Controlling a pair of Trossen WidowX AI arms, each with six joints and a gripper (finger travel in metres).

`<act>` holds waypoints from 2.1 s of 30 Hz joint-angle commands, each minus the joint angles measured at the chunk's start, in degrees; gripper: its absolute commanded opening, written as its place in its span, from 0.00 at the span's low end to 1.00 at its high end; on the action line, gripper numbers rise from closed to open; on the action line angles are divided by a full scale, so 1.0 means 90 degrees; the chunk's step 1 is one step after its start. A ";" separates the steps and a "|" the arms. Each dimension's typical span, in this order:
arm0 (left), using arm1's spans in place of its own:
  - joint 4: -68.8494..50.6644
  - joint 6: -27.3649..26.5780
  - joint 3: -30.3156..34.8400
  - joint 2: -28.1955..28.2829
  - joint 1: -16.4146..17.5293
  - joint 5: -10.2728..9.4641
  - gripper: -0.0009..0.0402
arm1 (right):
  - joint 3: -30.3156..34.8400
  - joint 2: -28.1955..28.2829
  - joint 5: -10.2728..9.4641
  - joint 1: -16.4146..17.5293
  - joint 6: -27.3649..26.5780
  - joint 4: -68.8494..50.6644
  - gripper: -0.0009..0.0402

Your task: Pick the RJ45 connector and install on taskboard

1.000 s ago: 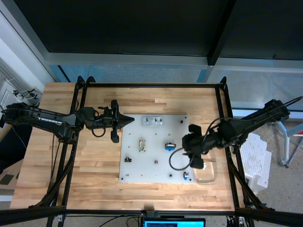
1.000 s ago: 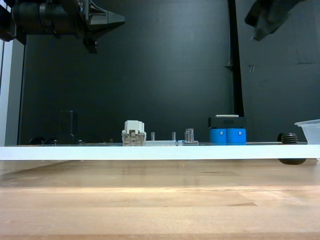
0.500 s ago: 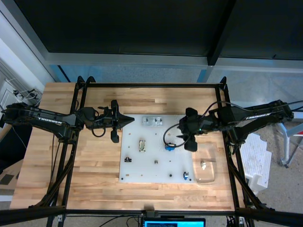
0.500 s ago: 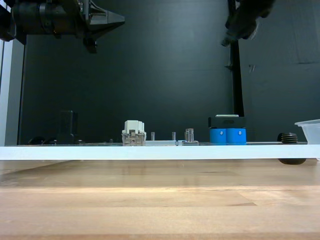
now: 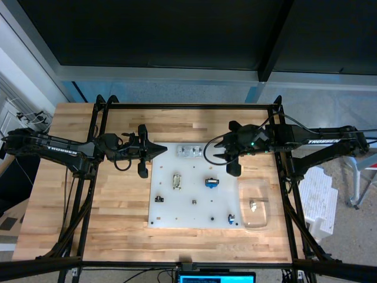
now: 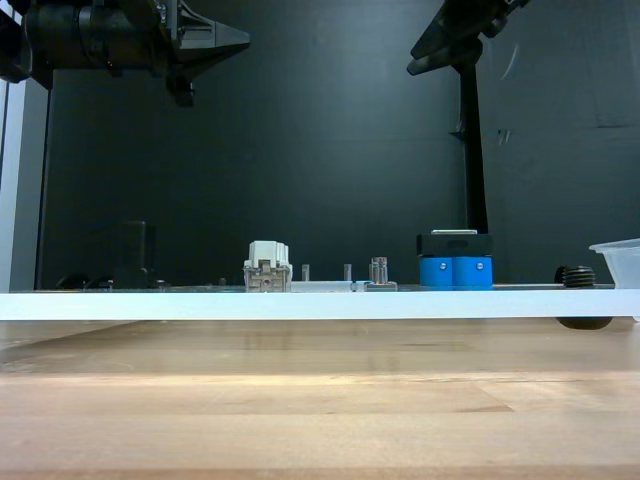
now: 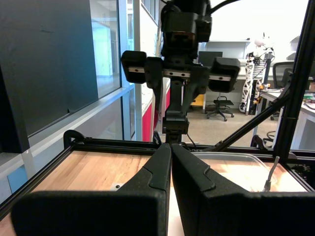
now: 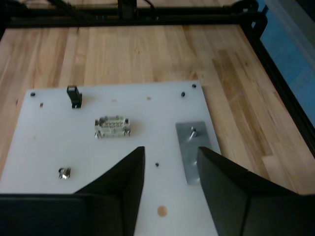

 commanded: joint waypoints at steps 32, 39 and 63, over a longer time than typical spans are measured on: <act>0.0002 0.0000 0.0000 0.0002 0.0000 0.0000 0.02 | -0.2795 -0.0916 -0.0746 -0.0452 -0.0168 0.5741 0.02; 0.0002 0.0000 0.0000 0.0000 0.0000 0.0002 0.02 | -0.3147 -0.0935 -0.0748 -0.0527 -0.0027 0.6309 0.02; 0.0000 0.0000 0.0000 0.0000 0.0002 0.0000 0.02 | -0.3487 -0.0954 -0.1081 -0.0532 0.0029 0.6679 0.02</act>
